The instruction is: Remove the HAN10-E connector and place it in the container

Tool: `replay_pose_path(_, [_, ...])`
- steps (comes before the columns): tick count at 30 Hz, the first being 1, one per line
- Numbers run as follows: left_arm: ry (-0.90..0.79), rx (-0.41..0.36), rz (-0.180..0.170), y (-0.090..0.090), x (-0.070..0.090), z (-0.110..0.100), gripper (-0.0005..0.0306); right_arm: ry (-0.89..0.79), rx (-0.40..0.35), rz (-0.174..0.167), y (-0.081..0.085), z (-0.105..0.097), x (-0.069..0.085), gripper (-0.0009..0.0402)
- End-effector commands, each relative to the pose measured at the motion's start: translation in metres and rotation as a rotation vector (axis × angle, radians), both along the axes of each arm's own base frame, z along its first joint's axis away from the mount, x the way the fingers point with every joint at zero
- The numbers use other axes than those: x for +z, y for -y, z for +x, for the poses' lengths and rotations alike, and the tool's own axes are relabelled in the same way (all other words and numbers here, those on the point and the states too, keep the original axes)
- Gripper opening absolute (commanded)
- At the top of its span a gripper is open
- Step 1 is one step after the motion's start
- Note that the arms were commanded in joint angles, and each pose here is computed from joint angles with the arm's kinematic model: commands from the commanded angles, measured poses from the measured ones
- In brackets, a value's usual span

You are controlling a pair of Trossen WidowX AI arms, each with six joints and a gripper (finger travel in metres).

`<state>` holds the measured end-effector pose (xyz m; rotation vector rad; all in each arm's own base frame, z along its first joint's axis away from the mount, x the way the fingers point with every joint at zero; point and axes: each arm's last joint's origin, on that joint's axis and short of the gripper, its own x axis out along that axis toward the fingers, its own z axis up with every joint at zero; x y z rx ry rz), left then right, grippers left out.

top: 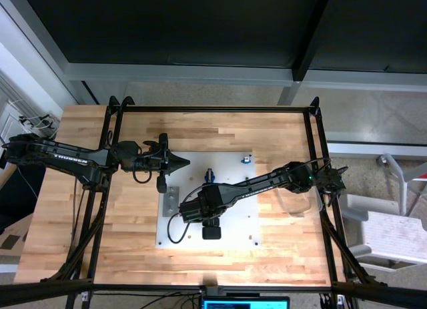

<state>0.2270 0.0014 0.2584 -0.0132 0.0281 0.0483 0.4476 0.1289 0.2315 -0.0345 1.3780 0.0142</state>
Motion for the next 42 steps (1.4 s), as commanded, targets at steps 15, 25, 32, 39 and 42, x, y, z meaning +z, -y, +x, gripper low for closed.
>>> replay_pose_path(15, [0.001, 0.000, 0.000, 0.000, 0.000, 0.000, 0.0000, 0.042, 0.001, 0.015, 0.003, -0.010, 0.027, 0.0064])
replay_pose_path(25, [0.001, 0.000, 0.000, 0.000, 0.000, 0.000, 0.0000, 0.069, -0.001, 0.023, 0.005, -0.014, 0.040, 0.0064])
replay_pose_path(32, [0.001, 0.000, 0.000, 0.000, 0.000, 0.000, 0.0000, 0.065, -0.012, 0.022, 0.014, -0.024, 0.047, 0.0064])
replay_pose_path(39, [0.001, 0.000, 0.000, 0.000, 0.000, 0.000, 0.0000, 0.079, -0.023, 0.025, 0.023, -0.043, 0.047, 0.0064])
replay_pose_path(42, [0.000, 0.000, 0.000, 0.000, 0.000, 0.000, 0.0000, 0.080, -0.034, 0.027, 0.028, -0.054, 0.045, 0.0064])
